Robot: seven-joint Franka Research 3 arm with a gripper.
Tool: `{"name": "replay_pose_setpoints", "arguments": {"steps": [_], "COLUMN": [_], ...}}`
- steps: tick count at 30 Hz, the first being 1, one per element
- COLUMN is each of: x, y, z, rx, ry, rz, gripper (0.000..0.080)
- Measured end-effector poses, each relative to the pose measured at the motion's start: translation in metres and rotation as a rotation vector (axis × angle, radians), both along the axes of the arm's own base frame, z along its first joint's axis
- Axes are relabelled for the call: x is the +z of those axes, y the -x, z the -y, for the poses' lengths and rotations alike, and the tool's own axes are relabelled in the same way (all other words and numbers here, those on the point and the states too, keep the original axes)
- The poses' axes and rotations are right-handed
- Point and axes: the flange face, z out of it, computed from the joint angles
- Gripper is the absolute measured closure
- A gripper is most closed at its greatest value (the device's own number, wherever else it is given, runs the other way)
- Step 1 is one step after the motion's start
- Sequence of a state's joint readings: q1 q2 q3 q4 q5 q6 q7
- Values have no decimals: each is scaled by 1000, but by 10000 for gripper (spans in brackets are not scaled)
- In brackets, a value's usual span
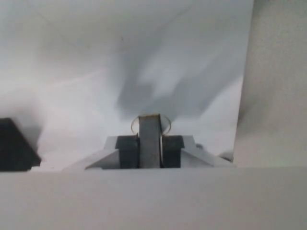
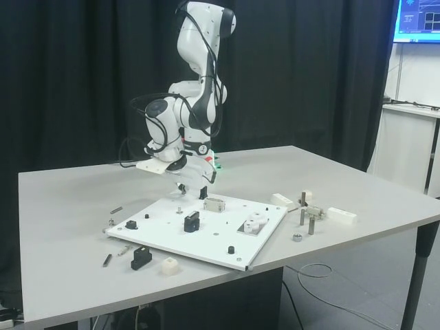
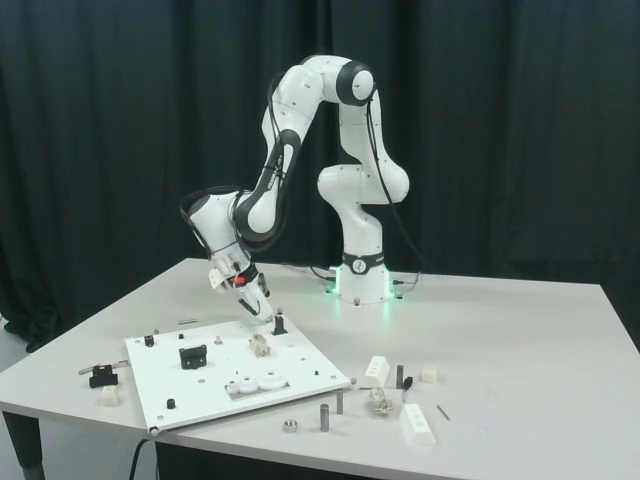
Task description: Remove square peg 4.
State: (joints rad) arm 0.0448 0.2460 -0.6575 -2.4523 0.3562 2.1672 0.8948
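Gripper (image 1: 150, 143) clamped on square peg 4 (image 1: 149, 136), tilted above white board (image 2: 206, 230) near its rear edge, grey table (image 2: 69, 199) open around.

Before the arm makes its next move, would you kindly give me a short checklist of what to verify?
1. Claw shut on the grey square metal peg: ok.
2. Peg sits centred between the black pads: ok.
3. Peg's lower end free of its hole in the flat white board: cannot tell; the wrist view hides it.
4. Small black block on the board stands apart from the claw: ok.
5. White arm not touching the board: ok.
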Motion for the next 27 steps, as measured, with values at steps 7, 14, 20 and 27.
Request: {"name": "replay_pose_setpoints", "arguments": {"steps": [7, 14, 20, 27], "x": [3, 3, 3, 4], "y": [0, 0, 0, -1], "z": [0, 0, 0, 0], "rx": [-9, -13, -22, -20], "ry": [4, 5, 8, 8], "rz": [-6, -9, -12, -12], "gripper": [705, 705, 705, 705]}}
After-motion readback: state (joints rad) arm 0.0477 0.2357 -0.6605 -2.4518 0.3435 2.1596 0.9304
